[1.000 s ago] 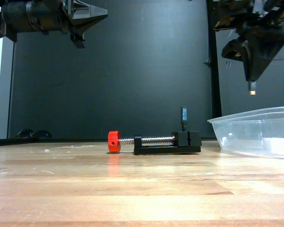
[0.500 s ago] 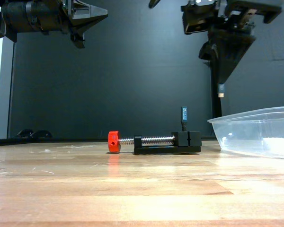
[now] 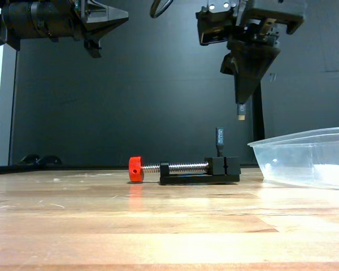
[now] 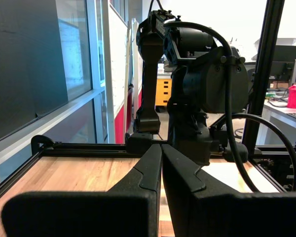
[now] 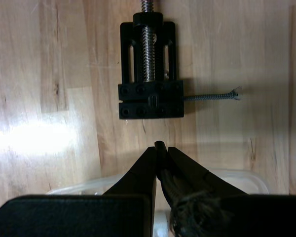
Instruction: Pick the usb-c connector and install on the hub
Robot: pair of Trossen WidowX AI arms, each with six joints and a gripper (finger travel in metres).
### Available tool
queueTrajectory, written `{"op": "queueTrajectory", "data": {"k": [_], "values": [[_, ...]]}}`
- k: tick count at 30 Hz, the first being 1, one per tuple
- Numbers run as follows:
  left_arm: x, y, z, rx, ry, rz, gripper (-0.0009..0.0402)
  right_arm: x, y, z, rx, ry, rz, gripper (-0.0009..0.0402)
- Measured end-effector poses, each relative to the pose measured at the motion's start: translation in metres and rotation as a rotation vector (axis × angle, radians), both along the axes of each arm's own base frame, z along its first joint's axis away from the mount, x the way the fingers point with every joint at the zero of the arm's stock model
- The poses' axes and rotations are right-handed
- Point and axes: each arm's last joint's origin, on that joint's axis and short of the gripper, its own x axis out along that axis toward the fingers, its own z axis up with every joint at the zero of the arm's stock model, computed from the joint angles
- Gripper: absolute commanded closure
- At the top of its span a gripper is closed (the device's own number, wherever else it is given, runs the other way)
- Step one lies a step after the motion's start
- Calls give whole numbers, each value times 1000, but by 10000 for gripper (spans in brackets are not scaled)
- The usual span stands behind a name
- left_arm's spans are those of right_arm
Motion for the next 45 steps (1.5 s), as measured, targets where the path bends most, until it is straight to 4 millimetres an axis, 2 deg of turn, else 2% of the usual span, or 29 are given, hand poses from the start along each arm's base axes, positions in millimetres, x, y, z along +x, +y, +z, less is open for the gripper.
{"op": "queueTrajectory", "data": {"k": [18,39,45], "values": [[0,0,0,0,0,0,393,20,1,-6,1,-4,-13,393],[0,0,0,0,0,0,393,23,0,-4,-14,-29,-23,393],[0,0,0,0,0,0,393,29,1,-9,-15,-20,-15,393]]}}
